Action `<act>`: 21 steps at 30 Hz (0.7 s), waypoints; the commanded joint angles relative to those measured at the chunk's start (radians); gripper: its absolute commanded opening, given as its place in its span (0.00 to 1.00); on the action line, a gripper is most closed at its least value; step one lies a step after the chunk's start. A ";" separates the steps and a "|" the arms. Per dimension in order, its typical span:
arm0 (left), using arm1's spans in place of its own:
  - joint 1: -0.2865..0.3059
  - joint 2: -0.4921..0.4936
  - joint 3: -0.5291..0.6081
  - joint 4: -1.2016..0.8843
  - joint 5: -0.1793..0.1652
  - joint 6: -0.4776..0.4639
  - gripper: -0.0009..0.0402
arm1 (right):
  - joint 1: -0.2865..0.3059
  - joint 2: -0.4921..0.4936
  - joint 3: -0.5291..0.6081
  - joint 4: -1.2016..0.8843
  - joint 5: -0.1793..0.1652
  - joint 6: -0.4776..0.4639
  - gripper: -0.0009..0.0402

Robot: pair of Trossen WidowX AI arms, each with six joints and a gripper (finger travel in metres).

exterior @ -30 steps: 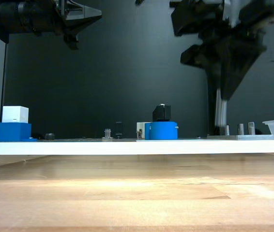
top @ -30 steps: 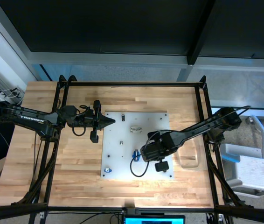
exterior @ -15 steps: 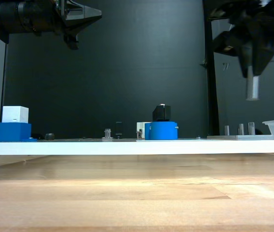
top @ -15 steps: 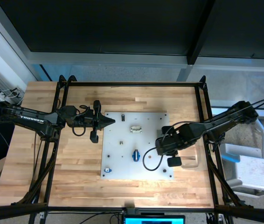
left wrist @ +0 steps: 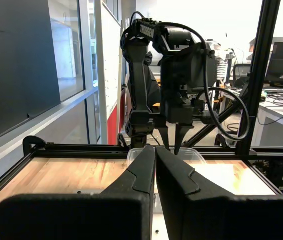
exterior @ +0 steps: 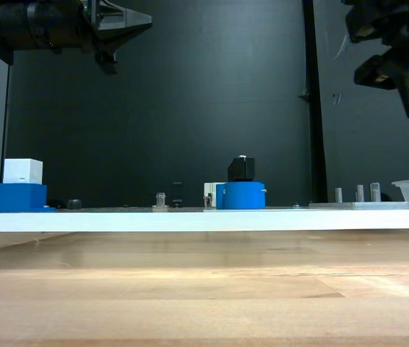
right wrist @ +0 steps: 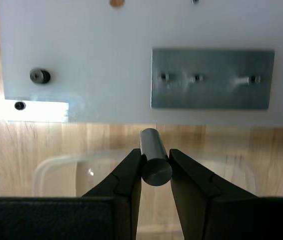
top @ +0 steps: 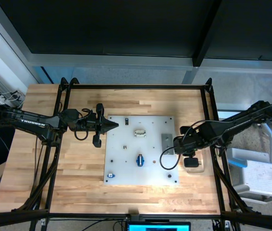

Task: Pick the 16mm cylinder and place it in the container

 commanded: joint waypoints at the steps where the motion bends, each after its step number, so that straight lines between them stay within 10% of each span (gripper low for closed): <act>1: 0.000 0.000 0.000 0.000 0.000 0.000 0.02 | 0.005 -0.043 -0.039 -0.007 -0.018 0.021 0.09; 17: 0.000 0.000 0.000 0.000 0.000 0.000 0.02 | 0.085 -0.154 -0.241 0.005 -0.113 0.163 0.09; 21: 0.000 0.000 0.000 0.000 0.000 0.000 0.02 | 0.091 -0.154 -0.283 0.057 -0.187 0.176 0.09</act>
